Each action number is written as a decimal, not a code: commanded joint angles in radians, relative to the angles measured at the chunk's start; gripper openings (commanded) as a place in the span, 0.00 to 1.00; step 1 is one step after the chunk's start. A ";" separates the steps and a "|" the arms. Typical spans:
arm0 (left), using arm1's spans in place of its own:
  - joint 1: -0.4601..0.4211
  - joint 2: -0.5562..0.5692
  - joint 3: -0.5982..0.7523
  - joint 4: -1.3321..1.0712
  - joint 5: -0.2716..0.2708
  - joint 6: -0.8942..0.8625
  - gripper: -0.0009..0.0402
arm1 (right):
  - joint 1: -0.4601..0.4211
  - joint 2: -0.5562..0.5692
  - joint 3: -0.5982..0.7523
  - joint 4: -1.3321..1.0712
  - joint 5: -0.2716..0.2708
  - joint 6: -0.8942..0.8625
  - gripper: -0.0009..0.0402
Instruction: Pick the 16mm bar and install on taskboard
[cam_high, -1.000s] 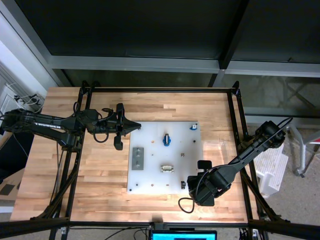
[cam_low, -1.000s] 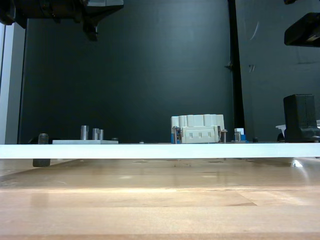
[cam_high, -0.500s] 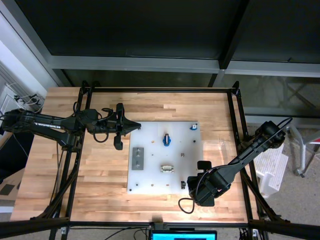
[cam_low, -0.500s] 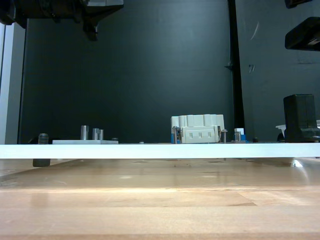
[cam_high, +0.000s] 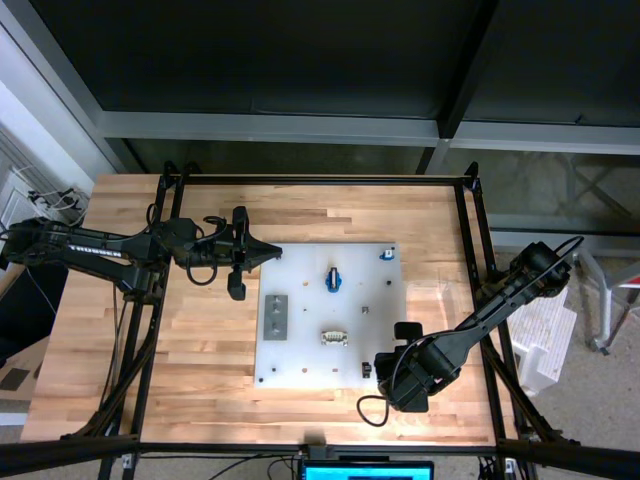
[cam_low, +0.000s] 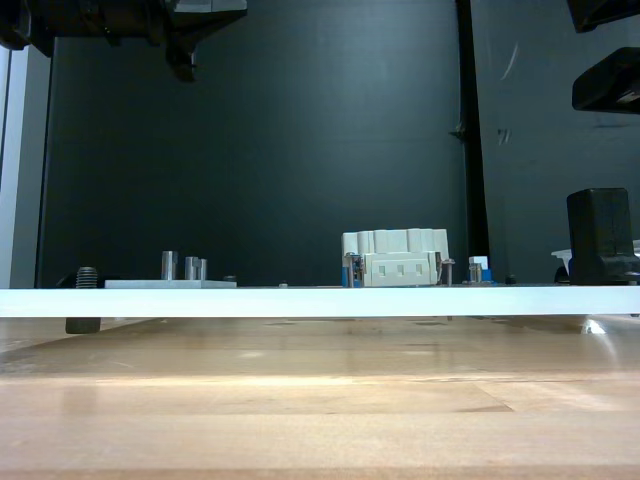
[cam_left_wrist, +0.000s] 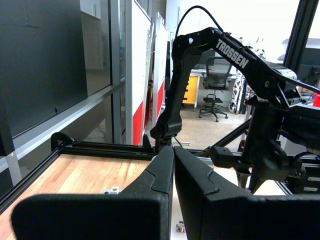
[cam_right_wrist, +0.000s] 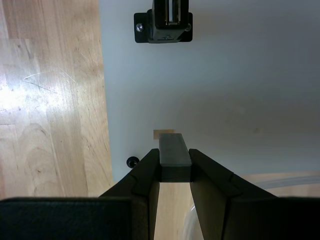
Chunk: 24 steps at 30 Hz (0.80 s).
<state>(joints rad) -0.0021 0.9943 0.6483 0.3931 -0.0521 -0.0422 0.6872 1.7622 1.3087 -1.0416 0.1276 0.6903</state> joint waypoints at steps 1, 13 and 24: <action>0.000 0.000 0.000 0.000 0.000 0.000 0.02 | 0.000 0.000 -0.005 0.011 0.000 0.000 0.04; 0.000 0.000 0.000 0.000 0.000 0.000 0.02 | 0.000 0.000 -0.017 0.023 -0.001 -0.002 0.04; 0.000 0.000 0.000 0.000 0.000 0.000 0.02 | 0.000 0.000 -0.025 0.031 -0.016 0.000 0.04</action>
<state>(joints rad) -0.0021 0.9943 0.6479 0.3931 -0.0517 -0.0422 0.6872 1.7618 1.2861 -1.0100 0.1112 0.6895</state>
